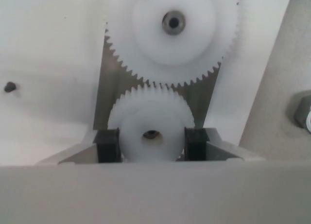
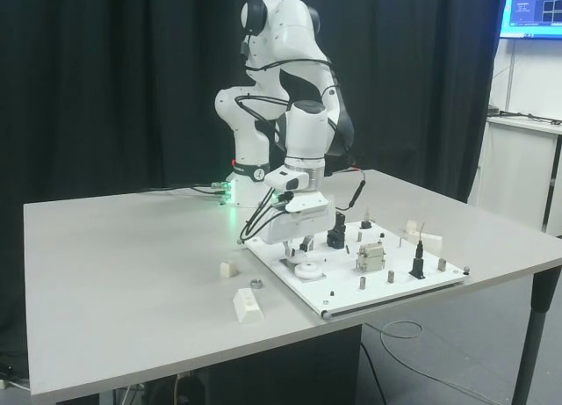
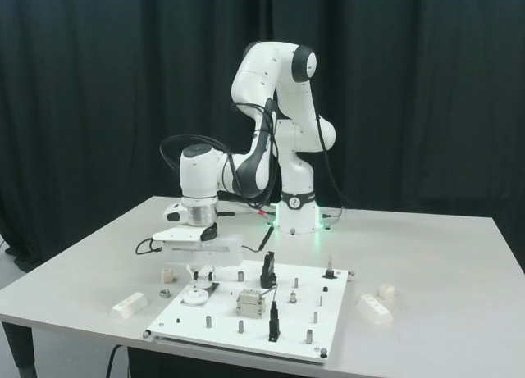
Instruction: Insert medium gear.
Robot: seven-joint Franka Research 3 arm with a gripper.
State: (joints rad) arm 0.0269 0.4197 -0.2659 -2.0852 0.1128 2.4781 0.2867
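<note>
The white medium gear (image 1: 151, 129) sits between the two black pads (image 1: 107, 145) of my gripper (image 1: 151, 146), which is shut on its hub. Its teeth mesh with those of the large white gear (image 1: 172, 34) beside it, which sits on a metal peg. Both gears lie over the white board (image 1: 43, 63). In the room views the gripper (image 2: 303, 244) (image 3: 205, 273) hangs low over the near left corner of the board (image 2: 386, 292) (image 3: 246, 325), right by the large gear (image 2: 307, 271) (image 3: 195, 296). The medium gear is hidden there by the hand.
The board carries black connectors (image 2: 418, 264) (image 3: 267, 275), a grey block (image 2: 370, 258) and small pegs. White blocks (image 2: 247, 304) (image 2: 228, 268) and a nut (image 2: 257, 283) lie on the grey table left of the board. More white pieces (image 3: 373, 308) lie to its other side.
</note>
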